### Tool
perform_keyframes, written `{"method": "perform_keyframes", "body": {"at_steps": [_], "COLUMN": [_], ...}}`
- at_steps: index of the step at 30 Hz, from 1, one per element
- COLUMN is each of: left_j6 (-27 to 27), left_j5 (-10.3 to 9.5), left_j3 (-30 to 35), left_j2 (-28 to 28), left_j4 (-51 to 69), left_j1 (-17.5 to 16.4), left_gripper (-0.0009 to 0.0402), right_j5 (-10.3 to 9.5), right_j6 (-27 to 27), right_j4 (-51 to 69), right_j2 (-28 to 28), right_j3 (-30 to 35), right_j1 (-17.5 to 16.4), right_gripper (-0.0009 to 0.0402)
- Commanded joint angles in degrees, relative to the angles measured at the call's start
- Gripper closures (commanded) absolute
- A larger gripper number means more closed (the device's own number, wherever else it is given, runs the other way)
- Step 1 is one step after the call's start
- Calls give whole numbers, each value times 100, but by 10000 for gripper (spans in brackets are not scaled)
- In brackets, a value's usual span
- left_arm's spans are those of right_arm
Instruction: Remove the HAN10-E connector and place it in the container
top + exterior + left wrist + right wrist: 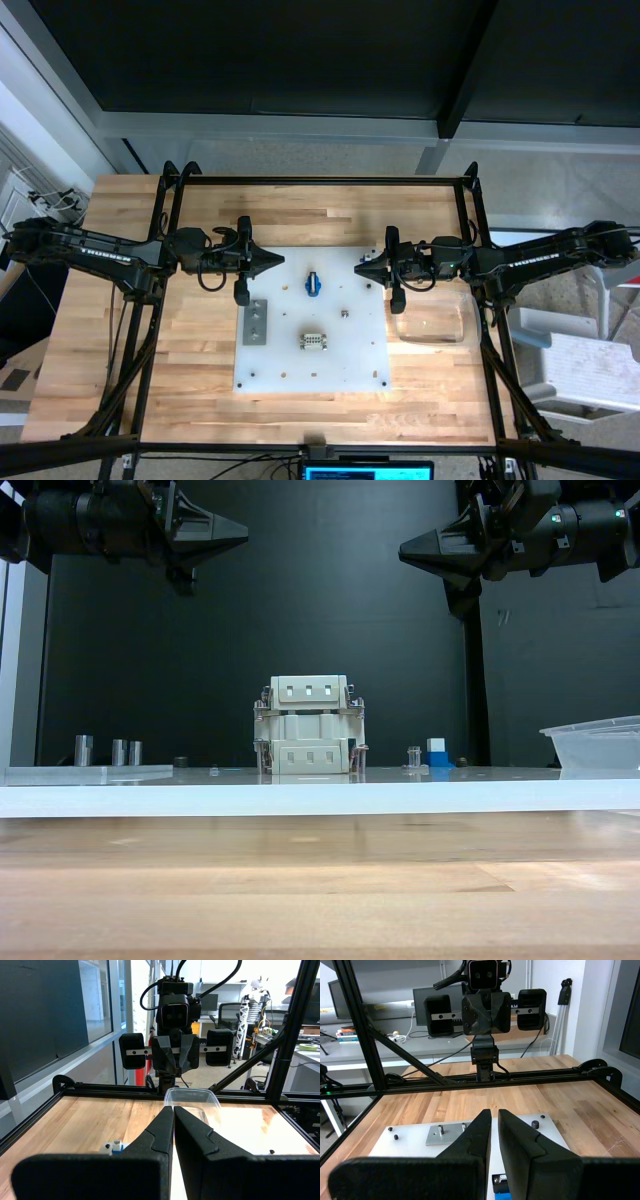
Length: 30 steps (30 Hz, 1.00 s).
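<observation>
Crosswise, HAN10-E connector [315,342]; both grippers [281,262] [360,268] aloft.

The tabletop [170,350] is pale honey-coloured wood, laid in strips of lighter and darker grain. The board [340,372] lying on it is flat white, plain but for a few small dark dots. The HAN10-E connector [314,342] is light grey and beige with a silvery frame. Beyond it stands a bright blue piece [313,284], and to its left lies a dull grey plate [248,322]. The container [598,743] is clear and colourless. The left claw [281,260], above the board's far left corner, and the right claw [360,267], above its far right corner, are matt black, as is the frame [320,180] round the tabletop
</observation>
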State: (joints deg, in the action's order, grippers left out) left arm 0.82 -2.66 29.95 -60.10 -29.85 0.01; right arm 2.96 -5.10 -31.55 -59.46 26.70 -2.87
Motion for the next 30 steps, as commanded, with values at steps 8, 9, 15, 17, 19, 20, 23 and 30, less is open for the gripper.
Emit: {"method": "perform_keyframes", "body": {"at_steps": [8, 9, 15, 17, 19, 20, 23, 30], "left_j6": [-2, -2, -2, -2, -2, -2, -2, -2], "left_j5": [2, 2, 2, 2, 2, 2, 2, 2], "left_j3": [0, 0, 0, 0, 0, 0, 0, 0], "left_j2": [0, 0, 0, 0, 0, 0, 0, 0], "left_j4": [-2, -2, -2, -2, -2, -2, -2, -2], "left_j1": [-2, 0, 0, 0, -2, -2, -2, -2], "left_gripper": [393, 393, 393, 393, 393, 393, 393, 393], "right_j5": [-151, -151, -170, -221, -315, -319, -455, -452], "right_j6": [258, 256, 68, 111, 109, 111, 103, -50], "right_j4": [-256, -258, 256, 813, 1340, 1596, 2426, 4310], "right_j2": [-2, -2, -2, -2, -31, -52, -144, -678], "right_j3": [0, 0, 319, 619, 935, 1097, 1624, 2970], "right_j1": [-15, -15, -24, -28, -33, -35, -46, -120], "right_gripper": [393, 393, 393, 393, 393, 393, 393, 393]}}
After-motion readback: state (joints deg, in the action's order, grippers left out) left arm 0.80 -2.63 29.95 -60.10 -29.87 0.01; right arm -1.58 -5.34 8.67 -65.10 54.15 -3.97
